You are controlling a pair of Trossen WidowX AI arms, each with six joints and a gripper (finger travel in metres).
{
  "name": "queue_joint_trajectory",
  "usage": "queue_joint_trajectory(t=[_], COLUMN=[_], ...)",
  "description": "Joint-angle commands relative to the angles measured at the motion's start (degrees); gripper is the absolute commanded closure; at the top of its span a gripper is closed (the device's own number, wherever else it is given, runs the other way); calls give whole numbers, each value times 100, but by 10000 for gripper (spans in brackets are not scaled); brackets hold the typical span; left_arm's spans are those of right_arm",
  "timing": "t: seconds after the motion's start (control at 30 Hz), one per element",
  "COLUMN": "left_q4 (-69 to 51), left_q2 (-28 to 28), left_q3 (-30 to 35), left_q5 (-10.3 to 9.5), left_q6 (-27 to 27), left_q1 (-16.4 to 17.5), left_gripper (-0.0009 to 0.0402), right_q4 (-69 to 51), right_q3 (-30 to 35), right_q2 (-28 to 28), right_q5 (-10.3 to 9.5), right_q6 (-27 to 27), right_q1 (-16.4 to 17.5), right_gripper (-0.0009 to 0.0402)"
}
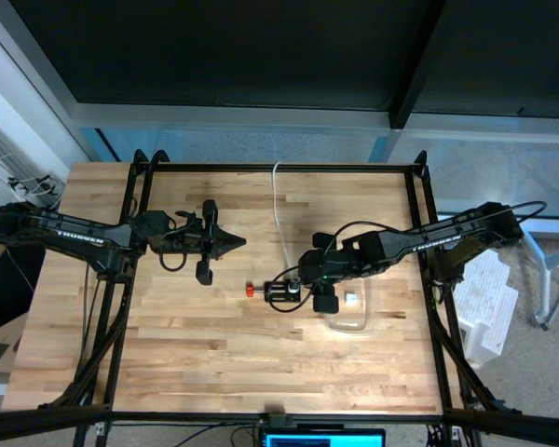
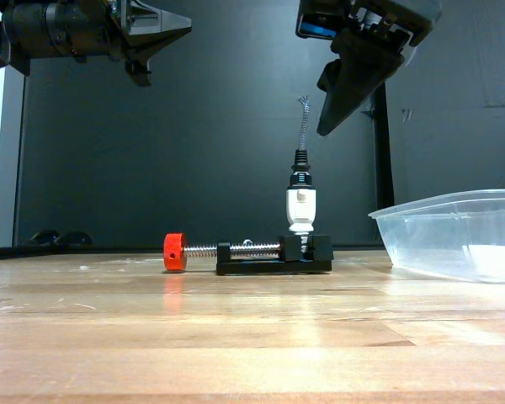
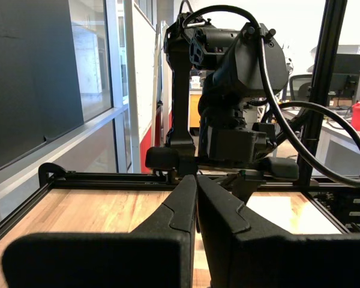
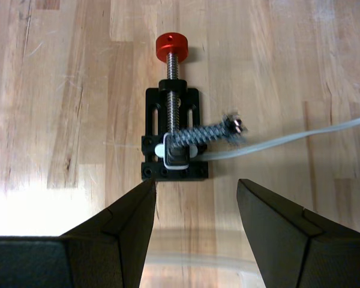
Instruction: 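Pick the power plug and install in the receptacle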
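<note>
My right tool (image 4: pixel 196 183) hangs above the clamp (image 2: pixel 269 257), fingers spread wide, holding nothing. Left tool (image 3: pixel 196 180) is parked high over the bench's (image 2: pixel 236 337) left side, fingers pressed together, empty.

The power plug (image 2: pixel 300 168) stands upright on top of the receptacle (image 2: pixel 300 209), touching it, w/ its braided lead (image 2: pixel 303 118) sticking up. The receptacle sits in the clamp, red knob (image 2: pixel 175 252) out to the left. The clear tray (image 2: pixel 454 240) is just right of the clamp.

Looks seated to me, so pick & insert appear done. Left to do, I'd judge: check it's fully home, then pull my arm clear.
</note>
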Motion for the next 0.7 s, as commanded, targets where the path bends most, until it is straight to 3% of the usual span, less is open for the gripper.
queue_joint_trajectory(t=[0.03,0.27,0.5,0.6,0.7], left_q4=[0,0,0,0,0], left_q2=[2,2,2,0,0], left_q3=[2,2,2,2,2], left_q5=[2,2,2,2,2], left_q6=[0,2,2,2,0], left_q1=[0,2,0,2,2], left_gripper=[393,393,393,393,393], right_q4=[76,813,2098,2702,3379], right_q3=[-92,-761,-1572,-1965,-2356], right_q2=[-339,-1353,-2201,-2531,-2809], right_q5=[15,9,-24,-356,-439], right_q6=[-4,-133,-400,-514,-538], right_q1=[-2,-109,-431,-684,-863], right_gripper=[211,261,347,395,388])
